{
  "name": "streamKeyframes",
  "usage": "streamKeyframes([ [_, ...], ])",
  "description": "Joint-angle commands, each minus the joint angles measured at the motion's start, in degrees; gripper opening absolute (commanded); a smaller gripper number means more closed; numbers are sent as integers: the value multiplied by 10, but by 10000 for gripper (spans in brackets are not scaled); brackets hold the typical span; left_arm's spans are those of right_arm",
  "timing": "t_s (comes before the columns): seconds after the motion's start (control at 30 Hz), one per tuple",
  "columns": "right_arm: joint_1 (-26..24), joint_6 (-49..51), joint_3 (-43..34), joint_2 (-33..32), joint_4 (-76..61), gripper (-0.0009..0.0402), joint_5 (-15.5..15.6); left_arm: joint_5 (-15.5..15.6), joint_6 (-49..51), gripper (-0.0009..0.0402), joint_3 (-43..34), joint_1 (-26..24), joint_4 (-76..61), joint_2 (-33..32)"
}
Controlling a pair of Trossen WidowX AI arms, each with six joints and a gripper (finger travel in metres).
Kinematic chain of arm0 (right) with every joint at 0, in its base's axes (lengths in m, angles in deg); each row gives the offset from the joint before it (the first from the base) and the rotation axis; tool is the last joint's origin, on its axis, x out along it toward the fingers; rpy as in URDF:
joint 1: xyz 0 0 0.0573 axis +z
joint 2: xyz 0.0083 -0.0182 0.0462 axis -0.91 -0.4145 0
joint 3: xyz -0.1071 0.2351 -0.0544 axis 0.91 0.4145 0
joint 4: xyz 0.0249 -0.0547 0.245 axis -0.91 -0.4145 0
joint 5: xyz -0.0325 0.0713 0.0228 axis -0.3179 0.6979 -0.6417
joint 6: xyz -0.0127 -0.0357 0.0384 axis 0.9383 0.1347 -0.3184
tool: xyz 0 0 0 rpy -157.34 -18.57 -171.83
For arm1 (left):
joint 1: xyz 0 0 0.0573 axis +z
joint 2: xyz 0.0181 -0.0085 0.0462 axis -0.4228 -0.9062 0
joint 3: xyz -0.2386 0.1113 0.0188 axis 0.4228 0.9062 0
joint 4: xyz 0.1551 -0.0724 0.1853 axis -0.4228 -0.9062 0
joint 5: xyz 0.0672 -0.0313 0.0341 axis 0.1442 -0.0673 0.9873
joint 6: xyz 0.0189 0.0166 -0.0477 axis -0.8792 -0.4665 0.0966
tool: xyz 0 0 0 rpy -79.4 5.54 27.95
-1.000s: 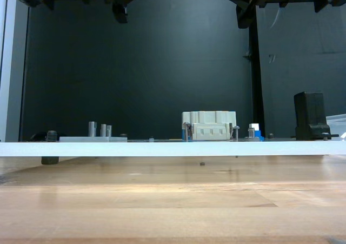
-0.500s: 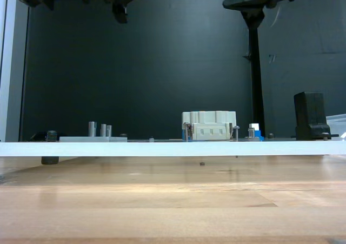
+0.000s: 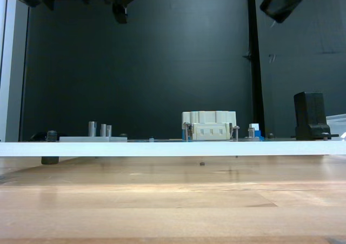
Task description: Pick the 16mm bar and place in it's hole on the taskboard
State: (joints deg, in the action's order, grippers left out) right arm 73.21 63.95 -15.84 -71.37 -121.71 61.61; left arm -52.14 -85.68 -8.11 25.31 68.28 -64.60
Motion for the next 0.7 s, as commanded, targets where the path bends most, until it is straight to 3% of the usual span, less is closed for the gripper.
streamKeyframes([
  [0.03, 19, -11, -25, -13, -71, 0, -1, 0, 0, 0, 0, 0, 0, 0],
  [0.7, 118, -85, -45, -86, -267, 0, 7, 0, 0, 0, 0, 0, 0, 0],
])
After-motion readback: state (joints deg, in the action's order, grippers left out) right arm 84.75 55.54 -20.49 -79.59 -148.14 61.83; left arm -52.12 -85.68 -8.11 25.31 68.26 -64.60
